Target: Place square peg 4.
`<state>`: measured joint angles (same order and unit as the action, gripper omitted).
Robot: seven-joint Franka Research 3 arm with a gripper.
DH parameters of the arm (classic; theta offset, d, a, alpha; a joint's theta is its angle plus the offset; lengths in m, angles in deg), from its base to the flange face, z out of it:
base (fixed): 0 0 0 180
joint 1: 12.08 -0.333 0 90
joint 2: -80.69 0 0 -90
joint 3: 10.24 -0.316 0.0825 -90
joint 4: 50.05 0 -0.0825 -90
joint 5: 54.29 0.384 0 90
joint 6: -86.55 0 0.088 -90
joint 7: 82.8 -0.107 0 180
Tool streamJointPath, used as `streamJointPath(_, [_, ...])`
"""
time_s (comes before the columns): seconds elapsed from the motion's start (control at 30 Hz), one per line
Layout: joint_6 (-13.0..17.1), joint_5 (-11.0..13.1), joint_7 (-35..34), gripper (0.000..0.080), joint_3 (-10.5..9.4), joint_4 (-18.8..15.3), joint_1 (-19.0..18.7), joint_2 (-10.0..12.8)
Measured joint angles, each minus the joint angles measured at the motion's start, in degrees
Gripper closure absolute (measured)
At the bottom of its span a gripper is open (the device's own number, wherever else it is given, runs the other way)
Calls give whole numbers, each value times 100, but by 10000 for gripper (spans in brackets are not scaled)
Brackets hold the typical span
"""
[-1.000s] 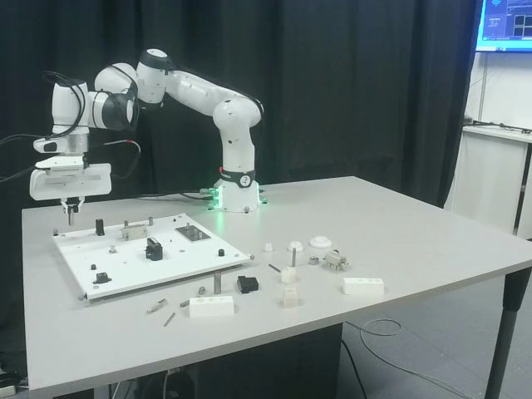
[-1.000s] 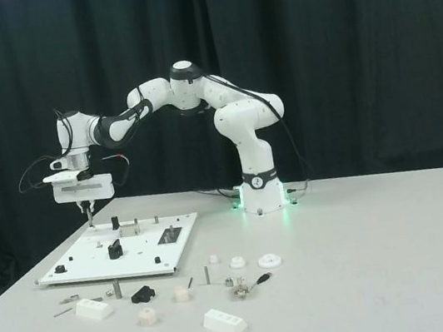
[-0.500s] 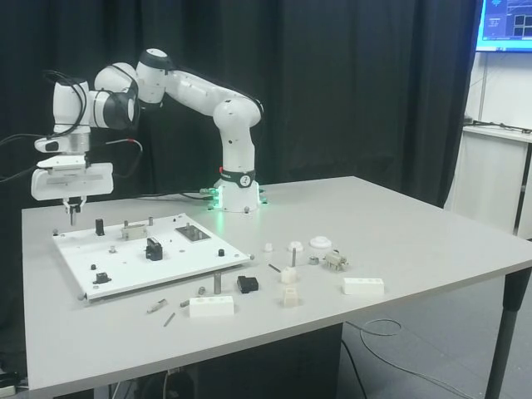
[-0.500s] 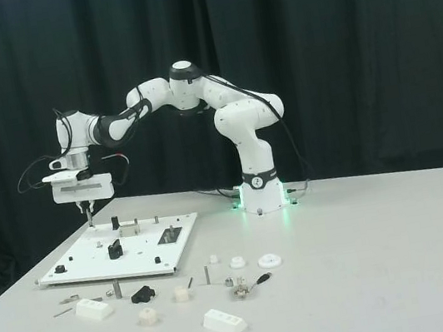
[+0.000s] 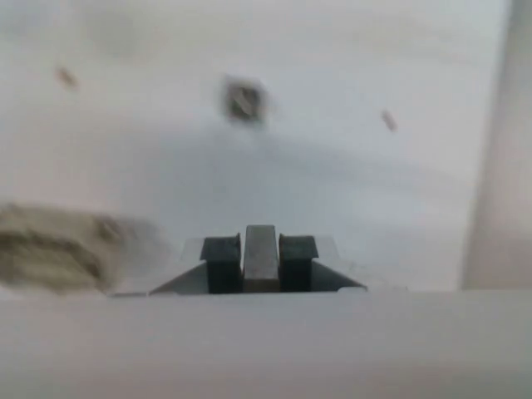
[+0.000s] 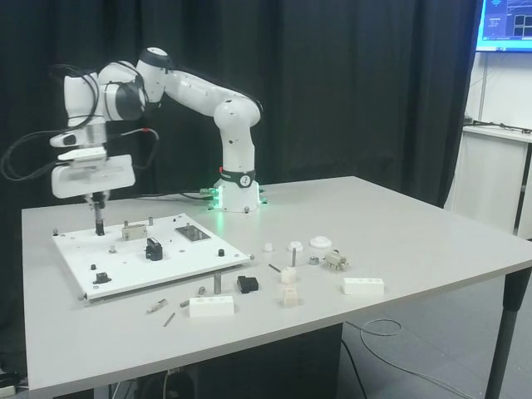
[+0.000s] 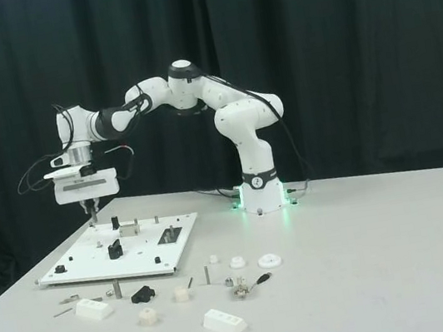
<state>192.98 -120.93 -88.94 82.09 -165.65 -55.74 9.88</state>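
At the far left, the gripper (image 6: 98, 199) hangs above the white board's (image 6: 179, 262) back-left corner, its black fingers (image 5: 221, 261) clamped on one grey peg (image 5: 260, 256), which sits directly between them. Toward three o'clock on the bench (image 6: 416, 224) lie two white blocks (image 6: 211, 307) among small loose parts.
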Motion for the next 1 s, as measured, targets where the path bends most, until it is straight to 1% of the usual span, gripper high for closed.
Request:
streamJointPath(0.13, [107,195,-124,710,-89,-282,-38,1])
streamJointPath(0.27, [271,268,-423,710,-169,-635,-88,5])
streamJointPath(0.47, [518,271,-968,710,-276,-1184,-219,9])
streamJointPath(0.63, [717,267,-1500,710,-353,-1601,-407,22])
streamJointPath(0.83, [921,241,-2174,710,-438,-1999,-726,80])
streamJointPath(1.0, [995,169,-2781,710,-532,-2225,-1069,128])
